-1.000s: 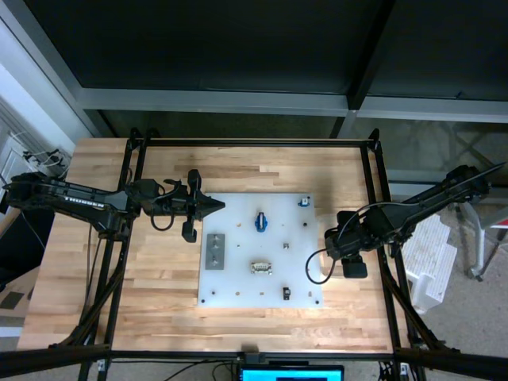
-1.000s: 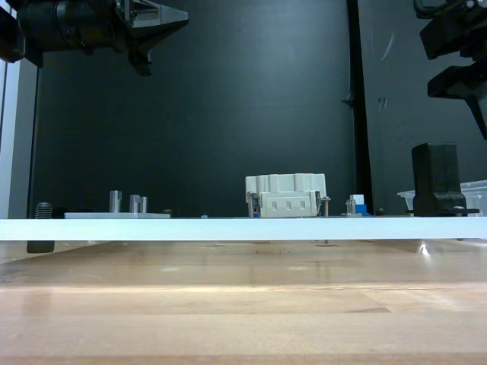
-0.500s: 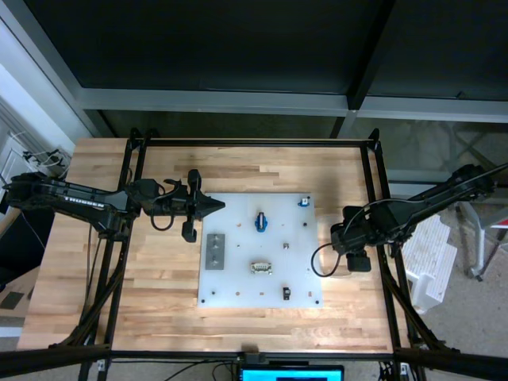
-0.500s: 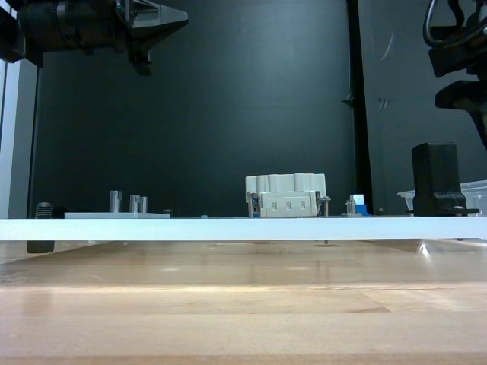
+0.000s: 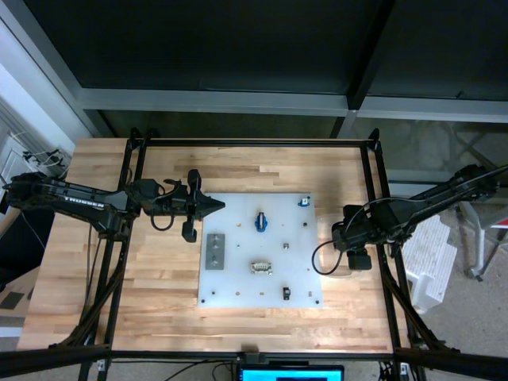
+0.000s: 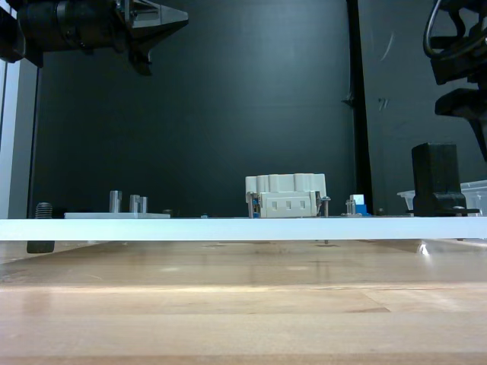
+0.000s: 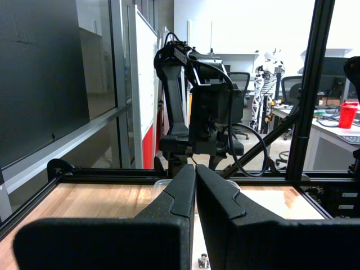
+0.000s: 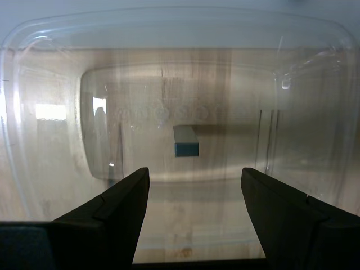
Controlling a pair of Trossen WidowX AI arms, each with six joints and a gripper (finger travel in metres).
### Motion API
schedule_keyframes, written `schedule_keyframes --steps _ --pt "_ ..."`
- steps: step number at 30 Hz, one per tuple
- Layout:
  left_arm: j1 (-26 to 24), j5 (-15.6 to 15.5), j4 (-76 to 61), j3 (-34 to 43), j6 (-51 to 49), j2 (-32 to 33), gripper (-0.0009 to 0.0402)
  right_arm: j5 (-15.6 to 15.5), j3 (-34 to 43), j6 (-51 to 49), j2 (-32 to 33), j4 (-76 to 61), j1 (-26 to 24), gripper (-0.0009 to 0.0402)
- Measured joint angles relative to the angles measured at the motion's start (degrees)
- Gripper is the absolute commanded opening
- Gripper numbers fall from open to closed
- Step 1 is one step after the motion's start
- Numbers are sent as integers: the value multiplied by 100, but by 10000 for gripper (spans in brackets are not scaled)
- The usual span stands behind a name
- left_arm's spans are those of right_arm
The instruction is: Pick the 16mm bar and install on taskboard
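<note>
Blue-grey 16mm bar is seen loose in the clear bin, right hand spread empty above it, at the taskboard 3 o'clock; lowering's likely needed next. Left hand is pinched closed, empty, 10 o'clock.

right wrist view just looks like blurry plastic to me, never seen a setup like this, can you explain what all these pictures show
Two black robot arms stand at the sides of a wooden table, each ending in a two-finger gripper. The high view looks down from above, and the low view looks level along the tabletop. Each wrist view comes from a camera riding on one arm.

A white task board lies on the table, carrying a grey plate, a beige connector and a blue part.

The left gripper hovers high over the board's far left corner, fingers shut on nothing. The right gripper is open, off the board's right side, pointing into a clear plastic tray. The small grey block lying free in it is probably the 16mm bar. Nothing is held.
</note>
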Motion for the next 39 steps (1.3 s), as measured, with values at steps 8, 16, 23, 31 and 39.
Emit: schedule_keyframes --steps 8,16,23,31,39 --pt "0 2 0 0 0 0 0 -33 -426 -17 46 601 -4 228" --pt "0 0 0 0 0 0 0 -48 -632 -15 149 946 0 222" --pt "0 0 0 0 0 0 0 -48 -846 -13 199 1287 0 201" --pt "0 2 0 0 2 0 0 -50 -1143 129 310 1746 2 183" --pt "0 2 0 0 2 0 0 -42 -1123 146 350 1506 13 170"
